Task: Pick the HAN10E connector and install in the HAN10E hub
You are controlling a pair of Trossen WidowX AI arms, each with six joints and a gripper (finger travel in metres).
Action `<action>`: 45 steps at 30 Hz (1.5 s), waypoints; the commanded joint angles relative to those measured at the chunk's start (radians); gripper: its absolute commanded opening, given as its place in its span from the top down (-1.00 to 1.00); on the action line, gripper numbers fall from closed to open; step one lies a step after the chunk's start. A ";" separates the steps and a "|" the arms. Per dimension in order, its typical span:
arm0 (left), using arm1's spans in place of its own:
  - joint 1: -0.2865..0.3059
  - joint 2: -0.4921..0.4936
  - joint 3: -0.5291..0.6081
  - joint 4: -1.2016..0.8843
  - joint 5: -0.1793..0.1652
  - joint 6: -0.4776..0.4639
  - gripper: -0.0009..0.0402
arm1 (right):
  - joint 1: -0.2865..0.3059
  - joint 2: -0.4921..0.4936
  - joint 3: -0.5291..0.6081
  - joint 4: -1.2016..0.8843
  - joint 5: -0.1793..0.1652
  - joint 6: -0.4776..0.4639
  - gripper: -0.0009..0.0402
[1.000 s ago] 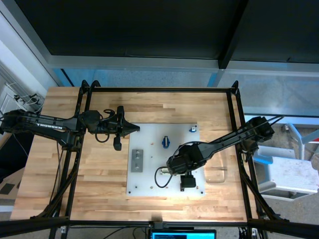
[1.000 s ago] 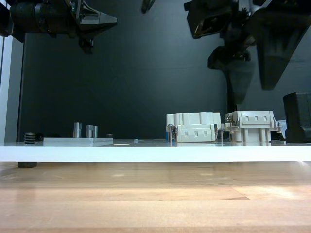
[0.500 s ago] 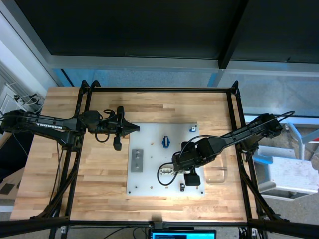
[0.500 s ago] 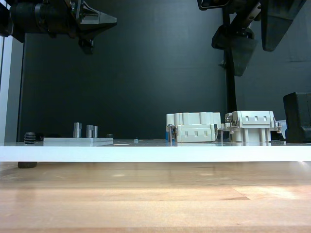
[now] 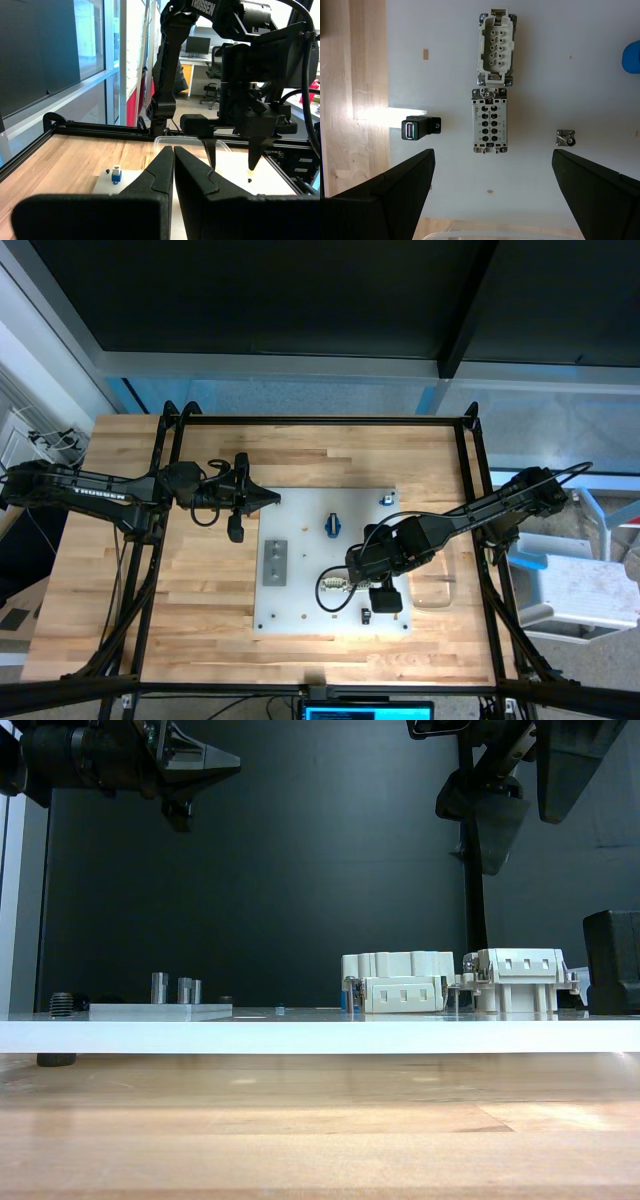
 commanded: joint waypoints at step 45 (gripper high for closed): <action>0.000 0.000 0.000 0.000 0.000 0.000 0.96 | 0.008 0.187 0.031 0.032 0.053 -0.058 -0.65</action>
